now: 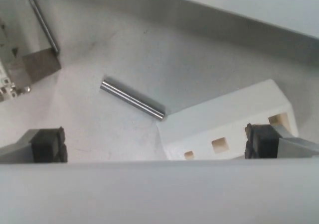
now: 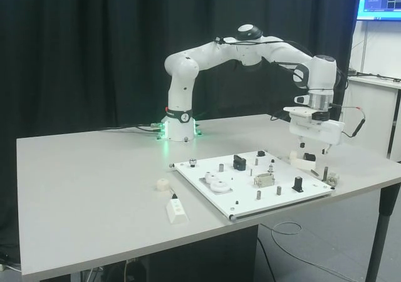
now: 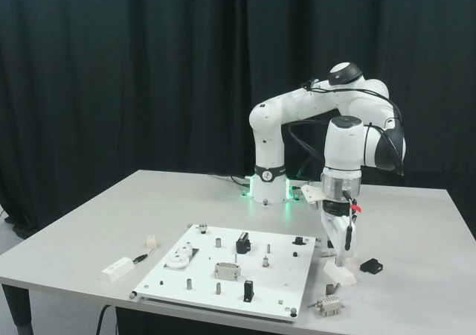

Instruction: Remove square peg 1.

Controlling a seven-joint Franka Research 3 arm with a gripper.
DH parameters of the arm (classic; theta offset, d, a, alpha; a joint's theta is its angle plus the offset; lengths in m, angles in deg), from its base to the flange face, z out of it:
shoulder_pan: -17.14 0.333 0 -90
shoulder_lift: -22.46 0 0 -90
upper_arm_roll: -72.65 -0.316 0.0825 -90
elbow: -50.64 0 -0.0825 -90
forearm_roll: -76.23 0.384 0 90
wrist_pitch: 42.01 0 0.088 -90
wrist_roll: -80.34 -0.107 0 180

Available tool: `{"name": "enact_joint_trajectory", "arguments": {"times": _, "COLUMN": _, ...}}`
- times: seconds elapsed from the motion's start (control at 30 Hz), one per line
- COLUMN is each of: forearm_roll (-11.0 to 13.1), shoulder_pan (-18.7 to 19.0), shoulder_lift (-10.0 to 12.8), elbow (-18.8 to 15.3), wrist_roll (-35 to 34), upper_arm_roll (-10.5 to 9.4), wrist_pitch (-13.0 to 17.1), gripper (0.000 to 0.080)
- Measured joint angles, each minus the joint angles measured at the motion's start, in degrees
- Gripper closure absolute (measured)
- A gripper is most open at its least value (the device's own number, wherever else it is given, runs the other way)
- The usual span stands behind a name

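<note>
Beside the white assembly board (image 2: 250, 185), off its edge on the grey table (image 2: 94, 169), sits a white rectangular block with square holes (image 1: 234, 122). My pincer (image 1: 149, 145) hovers over that block, fingers spread wide, holding nothing. A short grey metal peg (image 1: 132, 99) lies flat on the table, one end touching the block's corner.

Metal pin (image 1: 132, 99) touching holed block (image 1: 234, 122) on table (image 1: 209, 64)

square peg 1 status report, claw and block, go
Claw open, empty, hanging above the white peg block. Block's square holes look empty; no square peg identifiable. A metal rod lies on the table beside the block. Nothing blocking.
</note>
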Motion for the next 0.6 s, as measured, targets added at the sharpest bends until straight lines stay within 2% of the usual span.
{"name": "enact_joint_trajectory", "arguments": {"times": 0.6, "forearm_roll": -0.8, "shoulder_pan": -0.5, "shoulder_lift": 0.0, "elbow": 0.0, "wrist_roll": 0.2, "upper_arm_roll": 0.13, "wrist_pitch": 0.0, "gripper": 0.0003}}
